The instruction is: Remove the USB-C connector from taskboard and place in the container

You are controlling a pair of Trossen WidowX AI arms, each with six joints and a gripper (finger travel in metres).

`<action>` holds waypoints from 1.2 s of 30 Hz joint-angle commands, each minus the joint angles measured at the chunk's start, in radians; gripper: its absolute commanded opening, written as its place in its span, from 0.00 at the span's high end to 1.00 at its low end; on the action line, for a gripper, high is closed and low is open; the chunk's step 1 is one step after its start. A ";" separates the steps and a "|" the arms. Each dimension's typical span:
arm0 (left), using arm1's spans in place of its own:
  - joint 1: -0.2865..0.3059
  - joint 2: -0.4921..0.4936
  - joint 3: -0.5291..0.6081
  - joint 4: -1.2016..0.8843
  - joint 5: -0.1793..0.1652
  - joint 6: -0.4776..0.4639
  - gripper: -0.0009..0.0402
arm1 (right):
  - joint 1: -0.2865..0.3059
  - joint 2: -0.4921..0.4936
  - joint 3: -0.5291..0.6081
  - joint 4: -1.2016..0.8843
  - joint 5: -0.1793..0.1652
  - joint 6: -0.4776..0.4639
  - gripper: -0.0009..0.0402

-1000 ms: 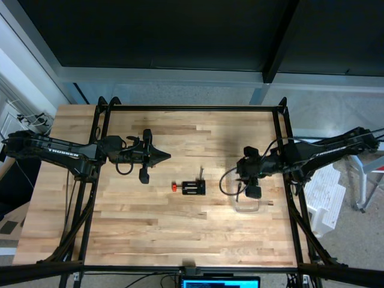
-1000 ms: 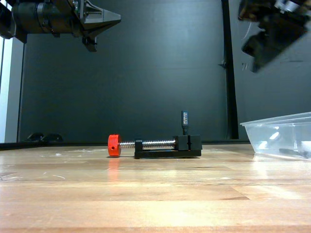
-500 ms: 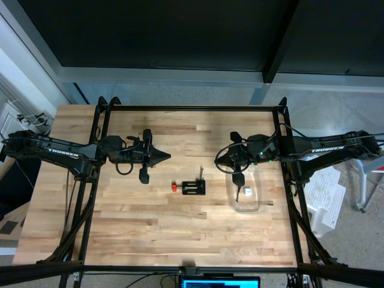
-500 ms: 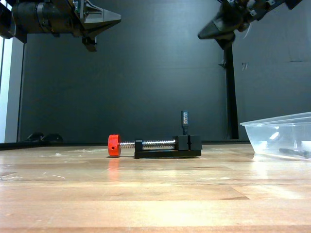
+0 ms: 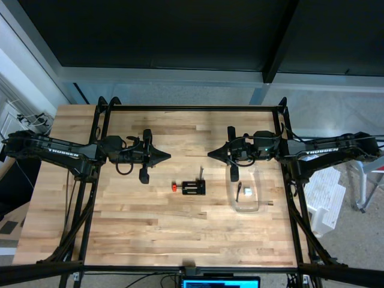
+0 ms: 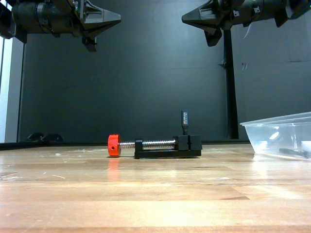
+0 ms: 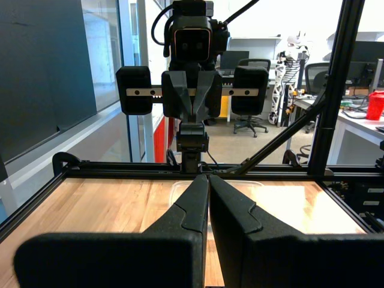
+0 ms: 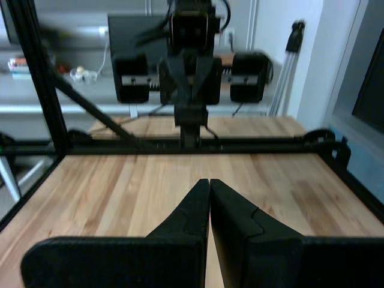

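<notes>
Connector (image 5: 239,192) is lying flat in the tray (image 5: 256,203), just left of a white cube (image 5: 246,192), and neither gripper is touching it. In the low view it is showing as a dark stick (image 6: 292,152) on the tray floor.

Tray is sitting on the table (image 5: 150,228), right of the taskboard (image 5: 192,188) and apart from it. Taskboard is lying mid-table with its knob (image 5: 174,187) pointing left. A thin grey pin (image 6: 184,120) is standing upright at its right end.

Right gripper (image 5: 210,154) is hovering high above the table, on the far side of the taskboard. It is pointing left and lying level. Its fingers are pressing together and gripping nothing.

Left gripper (image 5: 167,156) is hovering at about the same height, far-left of the taskboard, and pointing right. Its fingers are also pressing together and holding nothing.

Tips are facing each other across a gap, both well above the taskboard.
</notes>
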 commanded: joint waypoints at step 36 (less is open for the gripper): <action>0.000 0.000 0.000 0.000 0.000 0.000 0.98 | -0.010 0.012 -0.119 0.248 0.000 0.027 0.98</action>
